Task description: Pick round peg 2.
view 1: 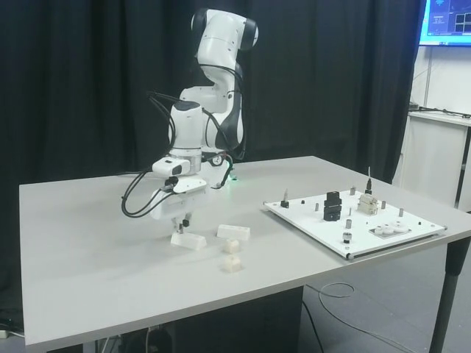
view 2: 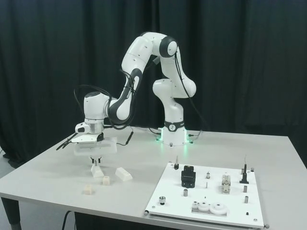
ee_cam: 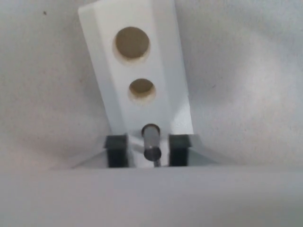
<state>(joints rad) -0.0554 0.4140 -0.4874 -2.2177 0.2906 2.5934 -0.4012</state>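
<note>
Claw (ee_cam: 147,150) sits low over the white block (ee_cam: 135,71) on the grey table (view 1: 88,220). Black fingers (ee_cam: 116,150) are open, one each side of the round peg (ee_cam: 151,142), not touching it. Peg stands upright in the block's end hole. White board (view 1: 397,239) well to the right.

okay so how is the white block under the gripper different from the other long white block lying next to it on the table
The block under the gripper has the gripper directly over it, fingers either side of a small peg standing in it; the other long block has nothing above it. The wrist view shows two round holes in the first block's top; no holes can be made out on the other. Both are white, elongated, and lie flat on the grey table.
</note>
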